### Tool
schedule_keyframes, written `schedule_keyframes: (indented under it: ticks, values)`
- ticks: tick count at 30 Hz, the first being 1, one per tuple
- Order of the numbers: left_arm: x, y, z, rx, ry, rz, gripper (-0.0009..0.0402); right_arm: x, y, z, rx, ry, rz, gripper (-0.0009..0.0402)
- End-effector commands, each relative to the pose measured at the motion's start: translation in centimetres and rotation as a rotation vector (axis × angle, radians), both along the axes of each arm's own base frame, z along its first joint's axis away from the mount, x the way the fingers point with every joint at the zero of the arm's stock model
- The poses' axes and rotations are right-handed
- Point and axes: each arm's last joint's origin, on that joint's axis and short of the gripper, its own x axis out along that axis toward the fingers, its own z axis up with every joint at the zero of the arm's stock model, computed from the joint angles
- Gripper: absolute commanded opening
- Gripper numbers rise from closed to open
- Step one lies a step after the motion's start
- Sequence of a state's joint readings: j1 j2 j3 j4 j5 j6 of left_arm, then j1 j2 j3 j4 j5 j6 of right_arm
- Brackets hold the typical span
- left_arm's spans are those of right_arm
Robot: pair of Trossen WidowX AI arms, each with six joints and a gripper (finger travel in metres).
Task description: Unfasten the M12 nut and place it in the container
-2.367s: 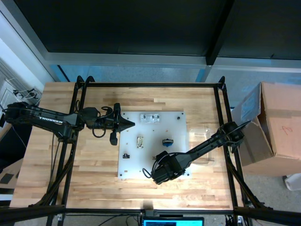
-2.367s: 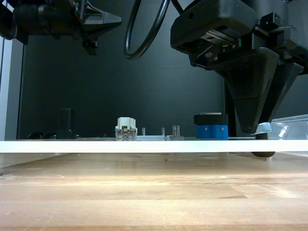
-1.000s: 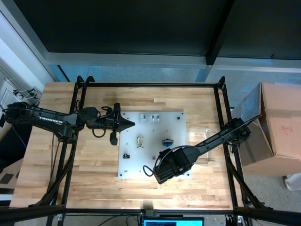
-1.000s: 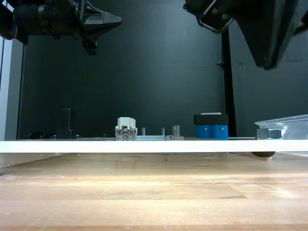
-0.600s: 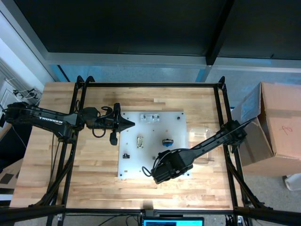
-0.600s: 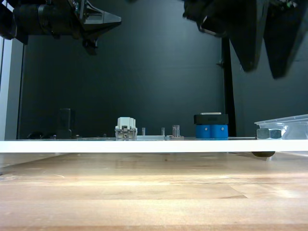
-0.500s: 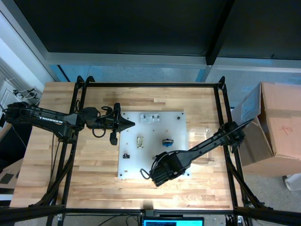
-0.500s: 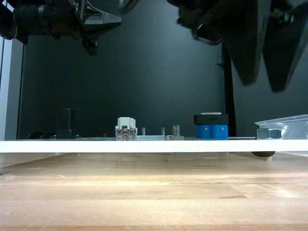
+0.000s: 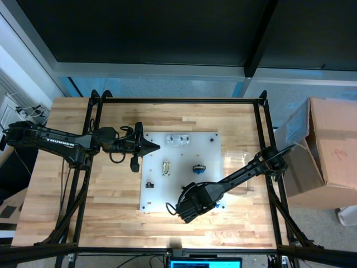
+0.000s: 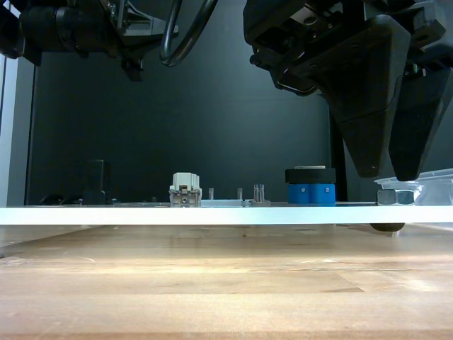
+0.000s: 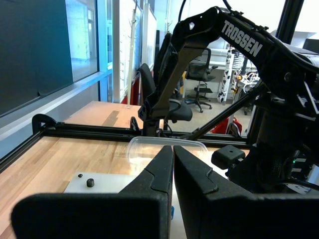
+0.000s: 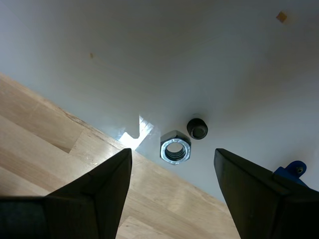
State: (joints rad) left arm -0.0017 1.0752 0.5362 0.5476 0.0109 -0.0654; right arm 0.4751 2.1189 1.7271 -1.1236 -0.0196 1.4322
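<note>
A small silver M12 nut [image 12: 175, 148] lies free and flat on the white board [image 12: 149, 59], its threaded hole facing up. It is off its threads: the short black stud [image 12: 197, 128] stands bare just beside it, close but not touching. Taking the board as a clock face seen from above, nut and stud sit near five o'clock, by the near right edge.

The right gripper [image 10: 386, 176] hangs directly over the nut, its two fingers spread wide with one to either side. It holds nothing, and the tips are a little above the board.

The clear container [image 9: 237, 152] sits on the wooden table [image 9: 111, 223] off the board's three o'clock edge, well apart from the nut. The high view shows nothing silver inside it.

The left gripper [image 9: 156, 147] is raised near the board's ten o'clock corner, pointing inward, with its fingers pressed together on nothing.

The nut is likely light, rigid steel with smooth, slippery faces, and not fragile. It lies low, so the fingertips would need to come almost to the board. A grip across two opposite flats looks safer than one on the corners. A loose pinch could send it skidding on the slick board, and the nearby stud could foul a finger.
</note>
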Motion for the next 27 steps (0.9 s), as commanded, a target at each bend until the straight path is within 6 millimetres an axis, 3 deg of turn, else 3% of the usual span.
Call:
schedule_keyframes:
  ticks: [1, 13, 27]
  values:
    - [0.0, 0.0, 0.0, 0.000, 0.000, 0.000, 0.0000, 0.1, 0.0, -0.4, 0.005, -0.011, 0.004, 0.0209]
    - [0.0, 0.0, 0.0, 0.000, 0.000, 0.000, 0.0000, 0.0, -0.2, -1.6, -0.014, -0.033, 0.006, 0.0168]
    - [0.0, 0.0, 0.0, 0.000, 0.000, 0.000, 0.0000, 0.0, -0.2, -1.6, -0.013, -0.035, 0.007, 0.0033]
